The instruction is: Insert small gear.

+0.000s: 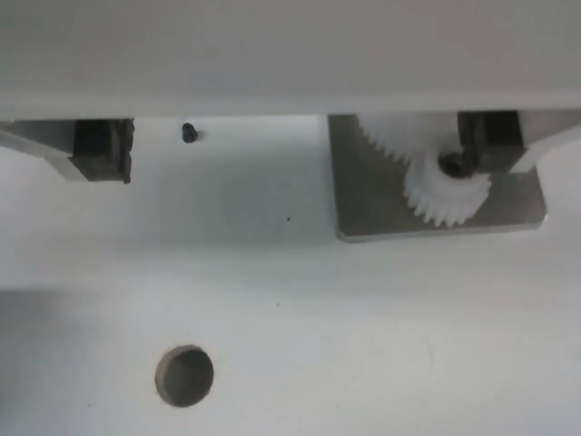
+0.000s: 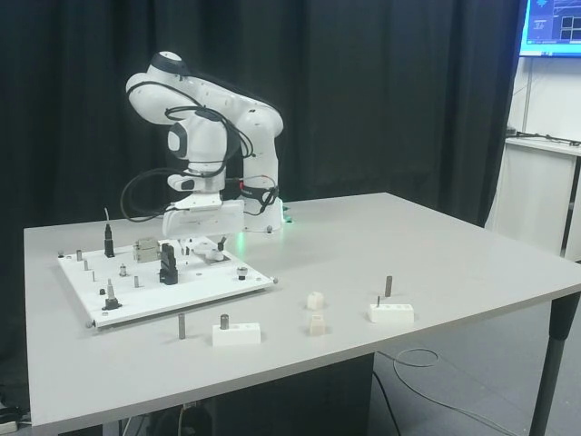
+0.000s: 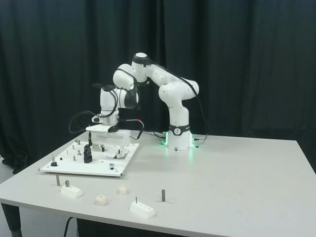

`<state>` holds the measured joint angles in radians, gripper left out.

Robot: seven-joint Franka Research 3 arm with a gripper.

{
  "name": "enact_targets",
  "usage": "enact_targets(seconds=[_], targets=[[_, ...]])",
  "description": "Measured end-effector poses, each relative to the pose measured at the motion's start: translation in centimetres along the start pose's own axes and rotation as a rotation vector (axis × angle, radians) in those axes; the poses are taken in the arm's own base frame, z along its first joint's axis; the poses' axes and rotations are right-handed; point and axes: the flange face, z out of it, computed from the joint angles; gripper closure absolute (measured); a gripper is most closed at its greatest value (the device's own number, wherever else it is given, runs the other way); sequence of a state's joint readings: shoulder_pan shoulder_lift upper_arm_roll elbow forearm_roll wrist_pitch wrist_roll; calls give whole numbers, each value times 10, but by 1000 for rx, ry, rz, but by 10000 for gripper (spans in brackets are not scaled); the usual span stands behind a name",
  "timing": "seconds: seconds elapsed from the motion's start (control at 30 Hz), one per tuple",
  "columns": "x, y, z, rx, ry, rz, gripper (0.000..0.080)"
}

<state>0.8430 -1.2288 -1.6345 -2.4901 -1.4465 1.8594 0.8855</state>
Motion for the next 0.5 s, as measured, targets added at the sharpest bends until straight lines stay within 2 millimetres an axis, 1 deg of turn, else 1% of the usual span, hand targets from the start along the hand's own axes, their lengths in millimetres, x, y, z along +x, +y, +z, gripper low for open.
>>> enact_targets(seconds=[0.33, 0.5], targets=[[1, 3, 7, 22, -3, 14, 3], [1, 3, 7, 27, 0, 15, 3]])
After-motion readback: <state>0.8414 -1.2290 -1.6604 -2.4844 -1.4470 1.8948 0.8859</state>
